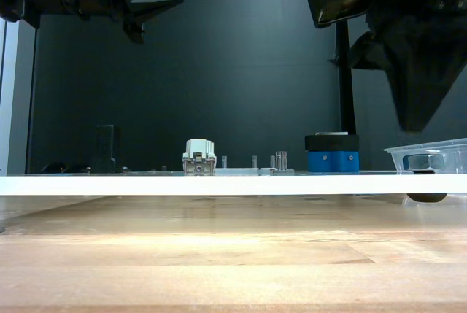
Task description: Unfasten the M12 nut and place it in the container
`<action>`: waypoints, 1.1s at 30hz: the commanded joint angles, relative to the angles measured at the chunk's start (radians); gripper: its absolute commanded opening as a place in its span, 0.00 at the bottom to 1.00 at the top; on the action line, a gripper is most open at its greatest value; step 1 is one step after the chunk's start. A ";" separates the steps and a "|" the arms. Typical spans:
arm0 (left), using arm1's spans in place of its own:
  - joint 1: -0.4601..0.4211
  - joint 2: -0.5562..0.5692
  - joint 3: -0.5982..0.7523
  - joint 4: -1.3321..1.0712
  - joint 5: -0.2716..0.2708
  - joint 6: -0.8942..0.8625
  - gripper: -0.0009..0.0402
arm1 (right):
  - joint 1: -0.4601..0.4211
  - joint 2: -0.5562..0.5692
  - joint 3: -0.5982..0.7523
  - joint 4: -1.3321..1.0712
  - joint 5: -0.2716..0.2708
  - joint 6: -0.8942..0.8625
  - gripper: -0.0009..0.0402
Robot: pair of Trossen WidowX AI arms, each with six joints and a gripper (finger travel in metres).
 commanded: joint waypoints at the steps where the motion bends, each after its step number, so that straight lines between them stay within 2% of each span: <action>1: 0.000 0.000 0.000 0.000 0.000 0.000 0.02 | 0.000 -0.012 0.000 0.009 -0.135 -0.002 0.02; 4: 0.000 0.000 0.000 0.001 0.000 0.000 0.02 | 0.001 -0.018 0.000 0.039 -0.262 0.000 0.02; 6: 0.000 0.000 0.000 0.000 0.000 0.000 0.02 | 0.001 -0.018 0.000 0.067 -0.297 0.004 0.02; 19: 0.000 0.000 0.000 0.000 0.000 0.000 0.02 | 0.001 0.072 0.000 0.145 -0.256 0.015 0.02; 23: 0.000 0.000 0.000 0.000 0.000 0.000 0.02 | 0.000 0.078 0.000 0.147 -0.229 0.015 0.02; 28: 0.000 0.000 0.000 0.000 0.000 0.000 0.02 | -0.001 0.079 -0.004 0.146 -0.226 0.013 0.02; 33: 0.000 0.000 0.000 0.000 0.000 0.000 0.02 | -0.002 0.079 -0.009 0.145 -0.187 0.015 0.02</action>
